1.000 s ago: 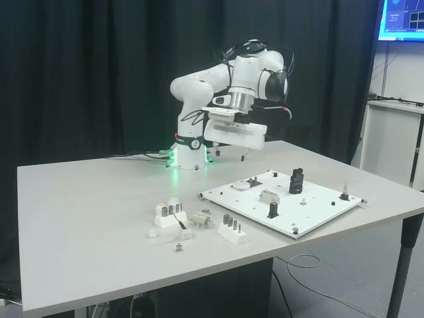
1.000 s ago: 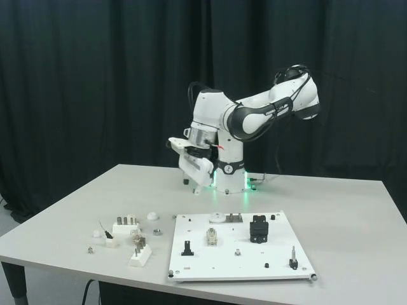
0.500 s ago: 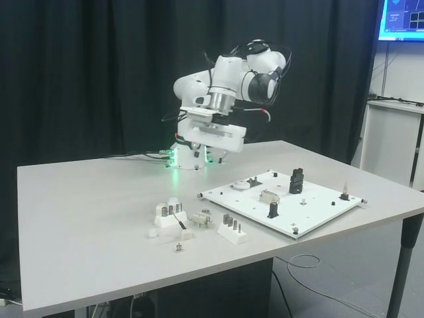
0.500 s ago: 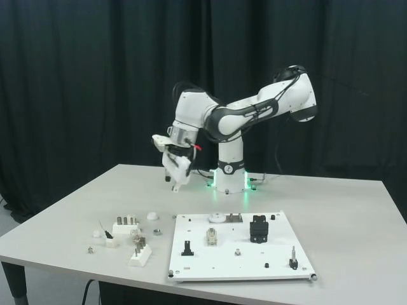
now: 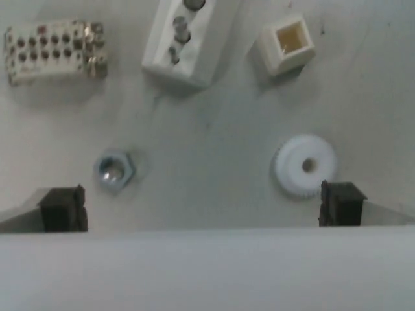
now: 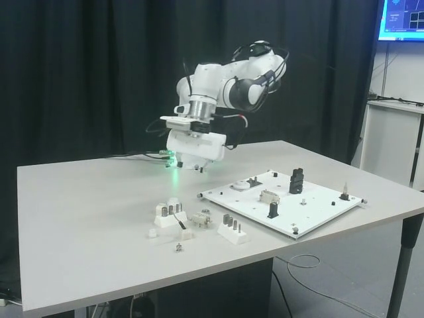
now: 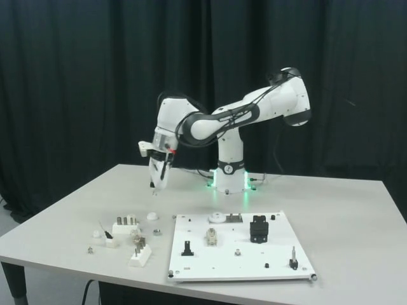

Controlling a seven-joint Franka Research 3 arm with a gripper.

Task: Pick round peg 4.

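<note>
Flanking peg block (image 5: 185, 39): nut (image 5: 114, 170), gear (image 5: 305, 166)

Robotics lab or test cell. Evidence: white arm (image 7: 210, 121) bolted to a grey surface (image 6: 86, 199), green light glowing at the arm's base (image 7: 229, 181). Black curtains (image 7: 76, 82) hang behind the arm across the whole backdrop. In front of the arm, a white assembly board (image 7: 238, 251) carries small black and metal fixtures. Beside the board, loose white part holders (image 6: 169, 215) with metal pegs. Cables (image 6: 301, 265) trail below the surface near the board's end. Beyond the board, a screen (image 6: 401, 20) on the wall above a white cabinet (image 6: 391, 139).
</note>
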